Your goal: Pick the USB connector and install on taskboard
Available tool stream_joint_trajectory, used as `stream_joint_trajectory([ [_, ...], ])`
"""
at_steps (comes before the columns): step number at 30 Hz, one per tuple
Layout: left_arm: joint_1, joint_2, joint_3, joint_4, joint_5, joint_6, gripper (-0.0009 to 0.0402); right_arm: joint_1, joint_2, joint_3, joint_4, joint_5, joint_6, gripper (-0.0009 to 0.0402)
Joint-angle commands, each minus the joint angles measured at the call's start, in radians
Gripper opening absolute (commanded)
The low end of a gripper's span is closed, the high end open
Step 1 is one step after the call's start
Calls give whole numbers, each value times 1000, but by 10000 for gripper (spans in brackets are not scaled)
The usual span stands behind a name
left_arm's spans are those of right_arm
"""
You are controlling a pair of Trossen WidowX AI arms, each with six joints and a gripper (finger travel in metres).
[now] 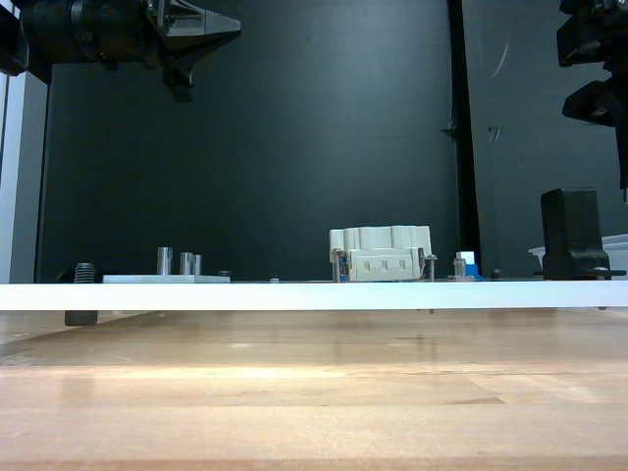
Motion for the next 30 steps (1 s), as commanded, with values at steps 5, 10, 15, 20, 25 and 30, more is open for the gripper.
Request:
stream_joint_trajectory([
  [5,0,0,0,0,0,0,0,25,77,80,3,-31,-14,0],
  [10,0,0,0,0,0,0,0,50,168,145,18,-31,-10,0],
  [15,0,0,0,0,0,0,0,86,273,219,57,-29,-10,0],
  [20,0,0,0,0,0,0,0,114,370,305,55,-4,3,0],
  [25,0,0,0,0,0,0,0,133,445,374,55,-6,31,0],
  [30,0,0,0,0,0,0,0,149,521,447,55,-5,60,0],
])
